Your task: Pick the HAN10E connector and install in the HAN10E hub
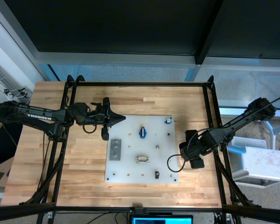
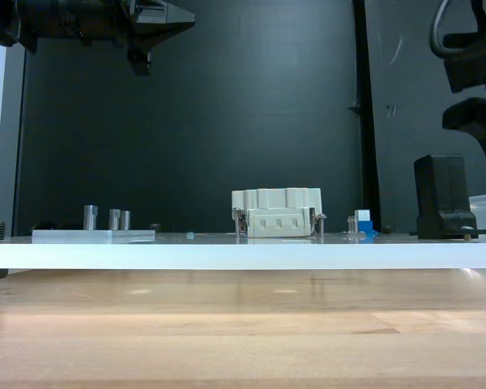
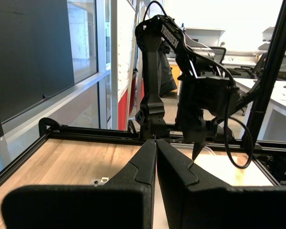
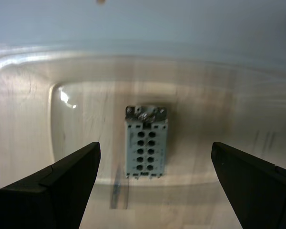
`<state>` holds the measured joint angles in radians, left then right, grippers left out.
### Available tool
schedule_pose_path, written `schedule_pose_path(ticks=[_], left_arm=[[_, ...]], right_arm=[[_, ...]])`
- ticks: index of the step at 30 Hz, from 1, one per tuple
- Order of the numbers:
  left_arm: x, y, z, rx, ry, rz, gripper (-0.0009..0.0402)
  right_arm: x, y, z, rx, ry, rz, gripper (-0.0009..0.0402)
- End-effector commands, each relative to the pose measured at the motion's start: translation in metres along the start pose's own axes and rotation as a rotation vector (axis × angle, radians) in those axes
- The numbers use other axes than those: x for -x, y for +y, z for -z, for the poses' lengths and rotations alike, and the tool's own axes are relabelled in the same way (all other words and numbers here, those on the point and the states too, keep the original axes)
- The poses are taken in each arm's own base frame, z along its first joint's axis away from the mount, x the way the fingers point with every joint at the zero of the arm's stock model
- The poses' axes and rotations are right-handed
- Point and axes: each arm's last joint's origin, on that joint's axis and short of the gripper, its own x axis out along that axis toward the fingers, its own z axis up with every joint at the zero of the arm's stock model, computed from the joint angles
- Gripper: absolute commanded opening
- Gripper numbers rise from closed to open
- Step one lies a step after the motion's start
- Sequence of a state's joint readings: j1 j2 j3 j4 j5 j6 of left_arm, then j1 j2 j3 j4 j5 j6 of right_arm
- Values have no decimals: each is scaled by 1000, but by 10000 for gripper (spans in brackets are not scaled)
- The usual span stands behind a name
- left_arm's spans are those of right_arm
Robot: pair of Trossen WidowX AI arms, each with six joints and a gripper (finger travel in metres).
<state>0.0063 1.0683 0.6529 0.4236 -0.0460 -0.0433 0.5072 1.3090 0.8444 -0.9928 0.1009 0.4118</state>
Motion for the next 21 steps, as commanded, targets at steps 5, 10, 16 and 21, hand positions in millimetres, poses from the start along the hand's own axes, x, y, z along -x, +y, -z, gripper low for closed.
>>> schedule_pose_path(ticks=[5, 10, 16, 21], left_arm=[[0, 0, 0, 0, 0, 0, 0], [0, 0, 0, 0, -1, 0, 0], [0, 0, 0, 0, -1, 0, 0], [0, 0, 0, 0, -1, 0, 0]], right_arm=[[-14, 2, 4, 6, 13, -21, 319], [-23, 1, 9, 7, 15, -19, 307], [-33, 0, 12, 3, 3, -24, 297], [-38, -2, 14, -3, -5, -27, 289]])
